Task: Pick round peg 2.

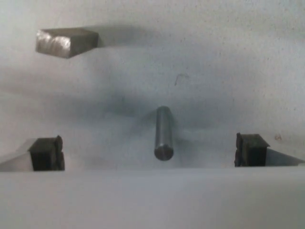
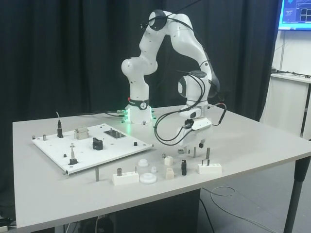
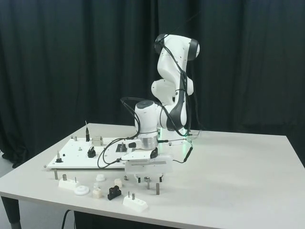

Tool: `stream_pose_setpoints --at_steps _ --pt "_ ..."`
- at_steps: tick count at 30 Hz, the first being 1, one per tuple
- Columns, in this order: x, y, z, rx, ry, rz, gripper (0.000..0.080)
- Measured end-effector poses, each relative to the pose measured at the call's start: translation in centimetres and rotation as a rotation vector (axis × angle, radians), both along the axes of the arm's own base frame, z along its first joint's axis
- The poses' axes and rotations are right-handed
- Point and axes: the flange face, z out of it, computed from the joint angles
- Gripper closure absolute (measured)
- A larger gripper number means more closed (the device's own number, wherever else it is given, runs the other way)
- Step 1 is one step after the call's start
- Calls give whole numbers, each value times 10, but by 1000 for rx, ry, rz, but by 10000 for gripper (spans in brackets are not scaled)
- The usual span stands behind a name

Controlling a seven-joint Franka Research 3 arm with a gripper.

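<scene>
A white robot arm reached down over the front of a grey bench (image 2: 272, 141), its tool (image 1: 147, 151) poised above a small upright grey peg (image 1: 163, 133). In the wrist view the peg stood on end on the bench surface, roughly midway between the two black fingertips (image 1: 46, 153), a little nearer one than the other. The tool was released and wide apart, holding nothing and touching nothing; both pads stood well clear of the peg.

To do this step well, the tool likely needed to descend straight down, keeping the peg centred in the gap, so that neither finger knocked it over before closing. The pads should meet the peg's sides squarely, low enough for a firm hold but short of the bench.

A grey metal block (image 1: 66, 42) lay near the peg, outside the fingers' path. In the room views, other small parts and a white board (image 2: 92, 145) sat nearby.
</scene>
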Motion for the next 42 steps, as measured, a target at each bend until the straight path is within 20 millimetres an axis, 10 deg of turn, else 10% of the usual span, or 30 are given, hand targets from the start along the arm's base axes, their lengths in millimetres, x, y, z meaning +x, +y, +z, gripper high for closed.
stream_pose_setpoints --at_steps 7,8,12,13,19,20,24,25,42 --pt "0 1 -2 -1 -5 -8 3" --pt "0 1 -2 -1 -5 -11 154" --pt "1 1 -2 -3 -10 -17 154" --pt "1 1 -1 -3 -11 -18 318" --pt "3 -2 0 -4 -19 -23 318" --pt "3 -2 0 -4 -20 -24 494" --pt "3 -4 1 -4 -22 -28 494" --pt "4 -5 1 -4 -23 -29 695" --pt "8 -10 15 10 -33 -40 729"
